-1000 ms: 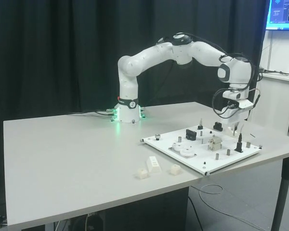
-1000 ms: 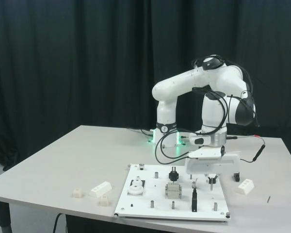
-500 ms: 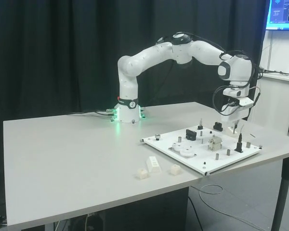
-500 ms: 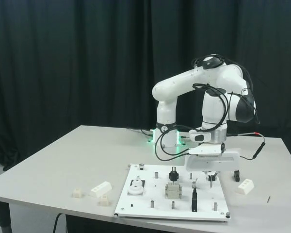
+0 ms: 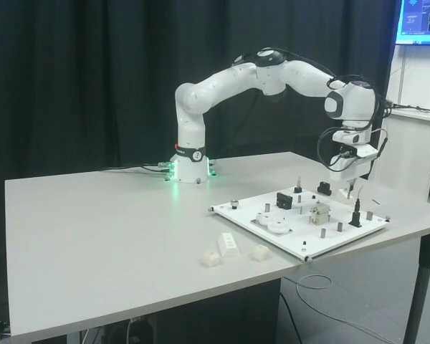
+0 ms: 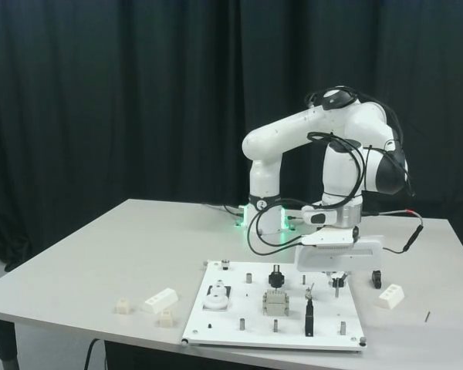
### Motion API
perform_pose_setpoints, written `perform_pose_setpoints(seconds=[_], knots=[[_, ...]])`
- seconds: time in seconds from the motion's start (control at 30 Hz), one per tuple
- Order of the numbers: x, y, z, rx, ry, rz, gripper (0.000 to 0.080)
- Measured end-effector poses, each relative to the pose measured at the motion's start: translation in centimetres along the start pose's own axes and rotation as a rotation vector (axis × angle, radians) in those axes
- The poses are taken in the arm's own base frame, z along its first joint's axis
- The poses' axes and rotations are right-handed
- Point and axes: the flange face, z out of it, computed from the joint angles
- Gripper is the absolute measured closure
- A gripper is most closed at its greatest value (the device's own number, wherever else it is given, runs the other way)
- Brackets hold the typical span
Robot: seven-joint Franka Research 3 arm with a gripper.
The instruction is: Place round peg 2.
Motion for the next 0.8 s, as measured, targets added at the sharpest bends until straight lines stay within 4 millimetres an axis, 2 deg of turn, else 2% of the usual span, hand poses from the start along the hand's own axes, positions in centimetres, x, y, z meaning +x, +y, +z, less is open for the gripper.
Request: perform_pose_setpoints(seconds=[0.23,0.8], knots=[[-1.0,-0.9,0.1,0.006,-0.01,0.016,0.073],[-5.4,-4.8,1.6,0.03,-0.01,0.032,0.073]])
